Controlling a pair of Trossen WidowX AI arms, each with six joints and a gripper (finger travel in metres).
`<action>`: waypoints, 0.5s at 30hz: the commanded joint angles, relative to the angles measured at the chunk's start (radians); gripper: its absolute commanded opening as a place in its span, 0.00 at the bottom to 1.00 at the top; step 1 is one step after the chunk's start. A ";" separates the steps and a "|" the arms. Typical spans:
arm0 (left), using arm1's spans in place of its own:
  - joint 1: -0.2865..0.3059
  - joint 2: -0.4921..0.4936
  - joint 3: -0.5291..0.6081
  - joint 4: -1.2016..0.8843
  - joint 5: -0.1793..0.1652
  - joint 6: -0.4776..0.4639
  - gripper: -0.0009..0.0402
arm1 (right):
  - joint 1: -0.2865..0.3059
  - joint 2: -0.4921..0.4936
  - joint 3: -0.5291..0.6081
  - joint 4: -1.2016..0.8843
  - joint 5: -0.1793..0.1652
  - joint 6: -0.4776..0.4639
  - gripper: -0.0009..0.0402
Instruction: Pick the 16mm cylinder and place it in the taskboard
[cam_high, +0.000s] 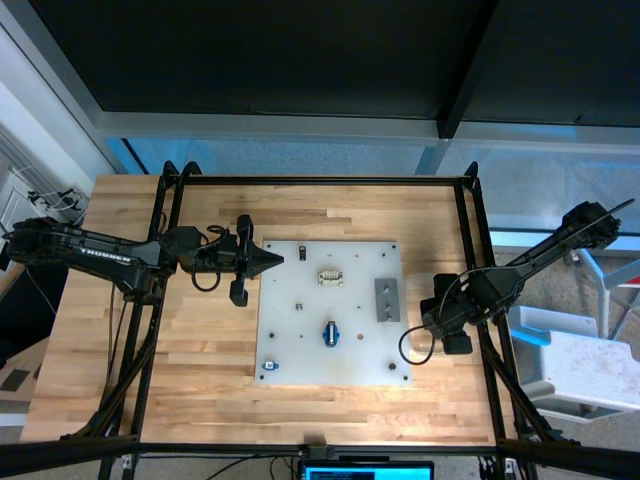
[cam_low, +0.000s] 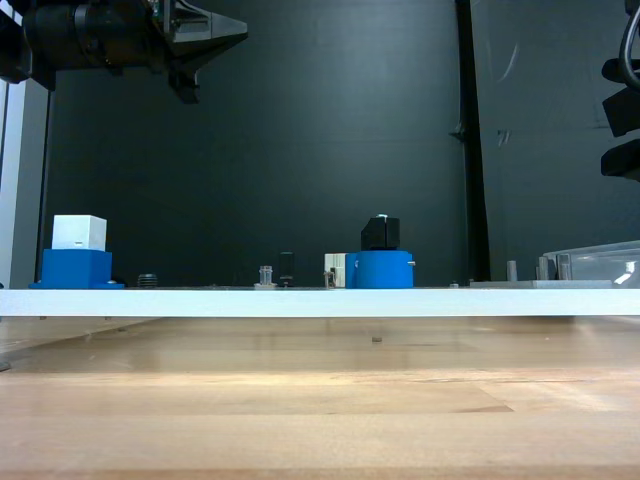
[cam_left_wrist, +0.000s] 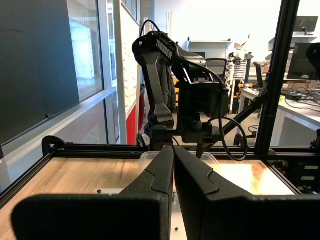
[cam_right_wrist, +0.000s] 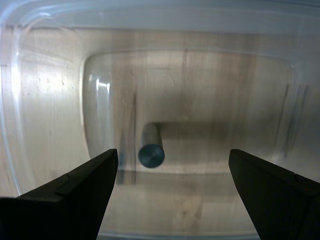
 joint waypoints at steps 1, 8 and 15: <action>0.000 0.000 0.000 0.000 0.000 0.000 0.02 | 0.005 0.000 -0.010 0.009 -0.002 0.000 0.78; 0.000 0.000 0.000 0.000 0.000 0.000 0.02 | 0.014 0.013 -0.018 0.014 -0.008 0.007 0.78; 0.000 0.000 0.000 0.000 0.000 0.000 0.02 | 0.018 0.040 -0.027 0.043 -0.008 0.023 0.78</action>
